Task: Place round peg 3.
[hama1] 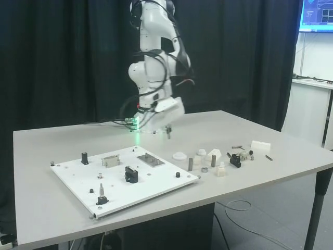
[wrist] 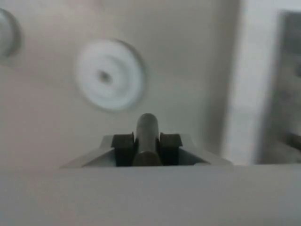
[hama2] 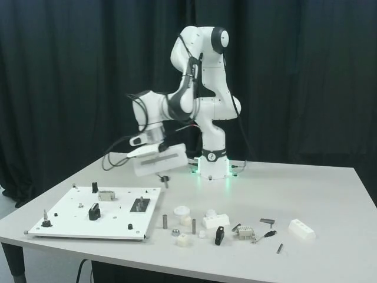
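A white robot arm (hama2: pixel 194 88) hangs over the middle of the grey tabletop (hama2: pixel 306 194), its fingers (wrist: pixel 146 141) clamped on a small grey peg (wrist: pixel 146 134) held clear of the surface. In the wrist view the peg stands between the two black fingertips, with a white disc (wrist: pixel 110 75) lying on the tabletop beneath. From the first room view the peg (hama1: pixel 168 130) points downward, above the gap between the white board (hama1: pixel 117 179) near the tabletop's front left corner and the loose parts toward the front right. The board carries black blocks (hama1: pixel 130 174) and a grey plate (hama1: pixel 150 159). Among the loose parts are a white disc (hama1: pixel 180 155), an upright grey peg (hama1: pixel 191 164), and a white block (hama1: pixel 260 146) nearest the right edge. A green light (hama2: pixel 200 172) glows at the arm's base.
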